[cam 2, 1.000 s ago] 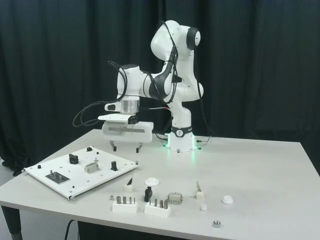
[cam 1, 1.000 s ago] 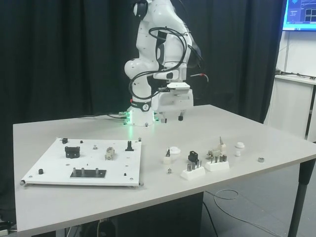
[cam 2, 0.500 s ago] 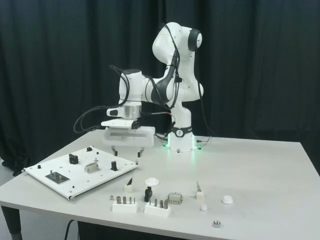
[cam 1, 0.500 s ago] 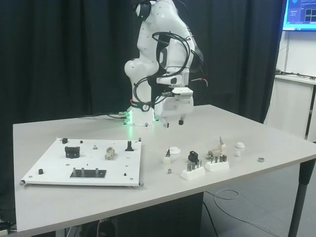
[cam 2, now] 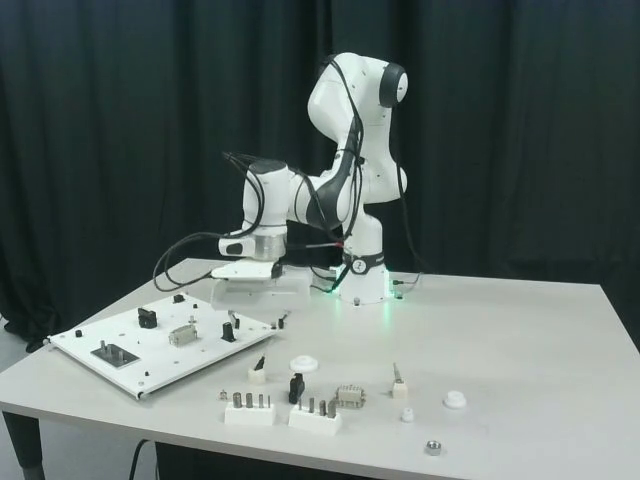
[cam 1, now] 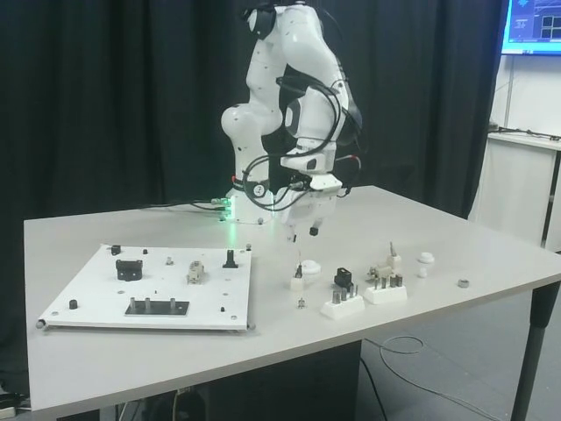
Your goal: Pick USB.
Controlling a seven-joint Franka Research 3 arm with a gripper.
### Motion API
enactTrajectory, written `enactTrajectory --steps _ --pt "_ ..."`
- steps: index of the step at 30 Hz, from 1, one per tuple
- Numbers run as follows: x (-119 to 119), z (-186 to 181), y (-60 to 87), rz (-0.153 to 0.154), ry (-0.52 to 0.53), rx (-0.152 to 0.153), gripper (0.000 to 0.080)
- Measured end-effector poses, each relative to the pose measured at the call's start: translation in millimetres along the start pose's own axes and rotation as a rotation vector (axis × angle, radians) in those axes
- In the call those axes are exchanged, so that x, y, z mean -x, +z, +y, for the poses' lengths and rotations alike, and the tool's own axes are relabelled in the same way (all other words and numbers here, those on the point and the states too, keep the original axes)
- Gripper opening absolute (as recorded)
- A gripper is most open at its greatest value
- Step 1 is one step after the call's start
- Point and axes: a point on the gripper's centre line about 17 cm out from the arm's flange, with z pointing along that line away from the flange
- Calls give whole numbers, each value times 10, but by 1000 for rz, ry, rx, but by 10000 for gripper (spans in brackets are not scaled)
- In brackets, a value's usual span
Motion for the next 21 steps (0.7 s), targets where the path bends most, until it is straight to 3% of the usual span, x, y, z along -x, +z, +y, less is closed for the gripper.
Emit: enactTrajectory --steps 11,21 --pt "75 -63 277 -17 -97 26 800" --pt "28 -73 417 10 -163 52 800"
